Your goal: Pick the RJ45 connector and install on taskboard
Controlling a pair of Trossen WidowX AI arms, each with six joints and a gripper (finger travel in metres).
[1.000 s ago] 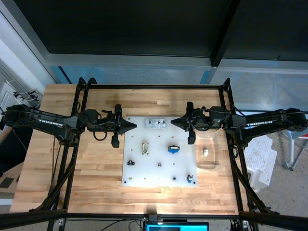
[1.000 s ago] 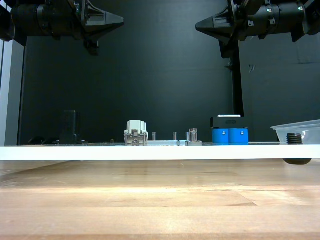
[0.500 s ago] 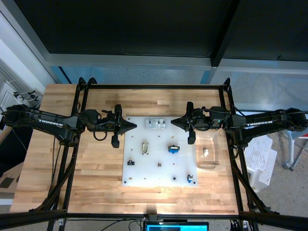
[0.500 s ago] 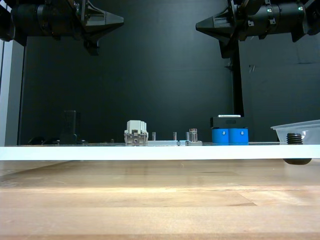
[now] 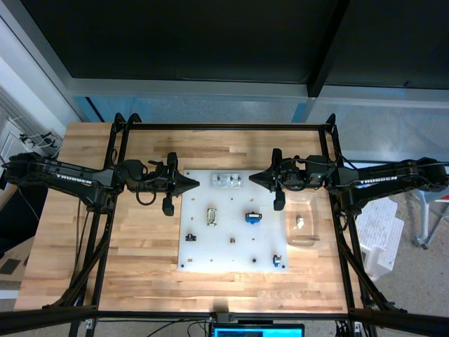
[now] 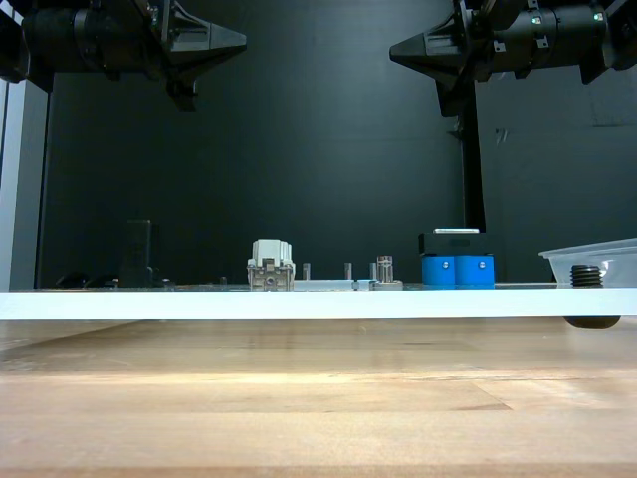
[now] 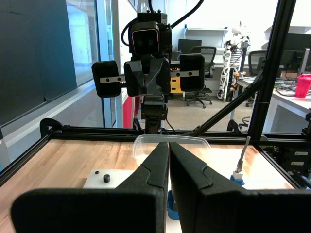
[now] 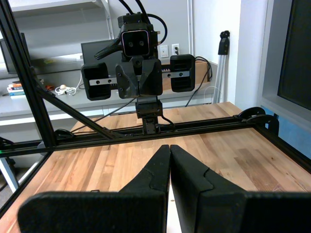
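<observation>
Lower right of centre in the high view: the blue jack [image 5: 278, 261] is seen at the near right corner of the white board [image 5: 210, 253]. What covers its top cannot be told from that view. In the left wrist view the connector [image 7: 237, 171] is seen standing upright on the jack, with its grey cable [image 7: 244, 151] rising off it.

Just right of the board, the clear tray [image 5: 309, 243] is noted on the wooden table [image 5: 126, 267], and the white block [image 5: 300, 222] lies in it.

Farther back, at mid-frame, the left gripper [image 5: 195, 183] is held over the board's far left edge and the right gripper [image 5: 252, 177] over its far right part. The tips are pointed at each other and are well apart. In the low view both are found high above the board, in the upper corners. In each wrist view the fingers are seen pressed together — closed on each other.
</observation>
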